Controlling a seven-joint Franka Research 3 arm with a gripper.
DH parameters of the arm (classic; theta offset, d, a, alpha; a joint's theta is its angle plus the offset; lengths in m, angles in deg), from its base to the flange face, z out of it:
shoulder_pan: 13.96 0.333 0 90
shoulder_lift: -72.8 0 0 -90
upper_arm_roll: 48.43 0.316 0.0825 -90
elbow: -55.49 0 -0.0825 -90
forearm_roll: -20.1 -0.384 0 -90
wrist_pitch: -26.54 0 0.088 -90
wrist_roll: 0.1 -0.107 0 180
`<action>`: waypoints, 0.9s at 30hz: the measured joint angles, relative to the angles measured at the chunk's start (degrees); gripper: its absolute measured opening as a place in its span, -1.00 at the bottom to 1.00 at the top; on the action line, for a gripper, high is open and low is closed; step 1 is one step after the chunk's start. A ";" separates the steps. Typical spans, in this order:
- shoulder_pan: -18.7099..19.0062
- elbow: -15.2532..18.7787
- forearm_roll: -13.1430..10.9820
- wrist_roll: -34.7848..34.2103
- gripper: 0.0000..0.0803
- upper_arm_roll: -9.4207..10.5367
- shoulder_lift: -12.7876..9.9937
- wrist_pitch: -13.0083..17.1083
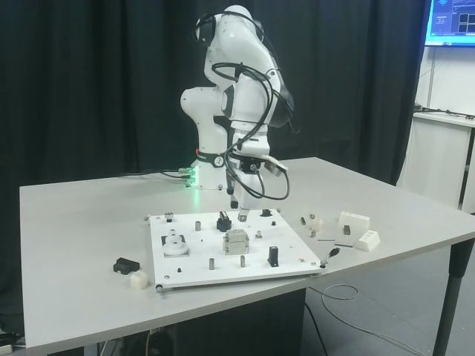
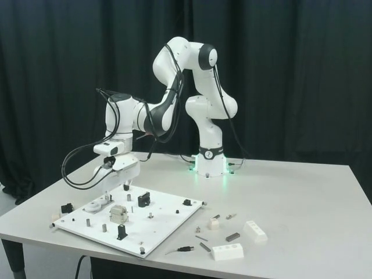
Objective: Remove waterproof.
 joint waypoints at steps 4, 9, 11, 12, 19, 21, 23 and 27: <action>-0.09 -0.15 -0.04 0.49 0.99 0.00 -0.40 0.37; -0.21 -0.17 -0.14 0.98 0.99 -0.01 -0.95 1.21; -0.25 -0.17 -0.26 1.01 0.99 -0.04 -1.19 1.45; -0.26 -0.17 -0.32 1.01 0.99 -0.06 -1.30 1.55; -0.42 -0.17 -1.23 1.05 0.99 -0.16 -2.18 2.22; -0.46 -0.16 -1.60 1.14 0.99 -0.17 -2.47 2.35; -0.49 -0.16 -2.05 1.30 0.99 -0.18 -2.73 2.43; -0.53 -0.14 -2.51 1.59 0.99 -0.20 -3.15 2.66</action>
